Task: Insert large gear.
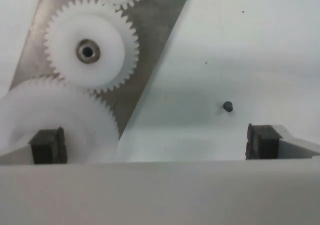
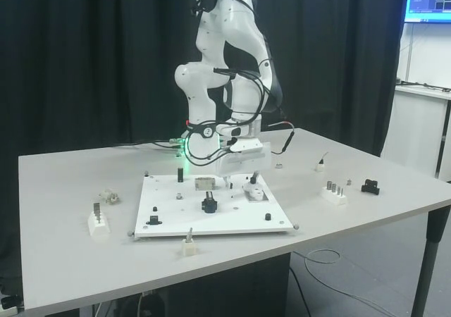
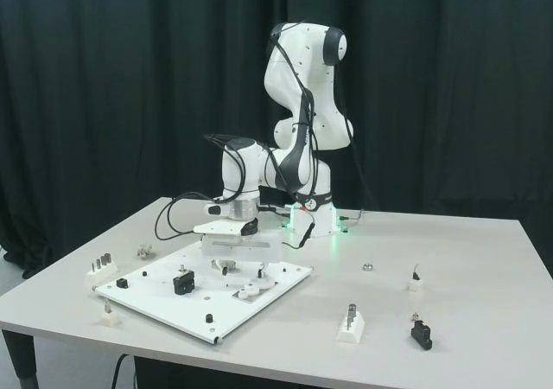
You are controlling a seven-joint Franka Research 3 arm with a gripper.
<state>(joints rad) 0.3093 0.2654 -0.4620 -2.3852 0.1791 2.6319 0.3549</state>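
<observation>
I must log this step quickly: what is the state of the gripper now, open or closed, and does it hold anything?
Gripper: open, holding nothing; one finger is over the large gear, the other stands apart.

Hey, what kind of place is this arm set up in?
Probably a robotics lab: a white robot arm bolted on a grey table, black curtains behind, and a white assembly board with small parts.

- White toothed large gear (image 1: pixel 55 117) and white medium gear (image 1: pixel 91 45) on a grey metal plate (image 1: pixel 155 25).
- White board (image 2: pixel 211 204) on a grey table (image 2: pixel 63 183).
- White arm (image 3: pixel 298 104), black cables, black curtain (image 3: pixel 130 78).
- Green light at arm's base (image 2: pixel 179 151).
</observation>
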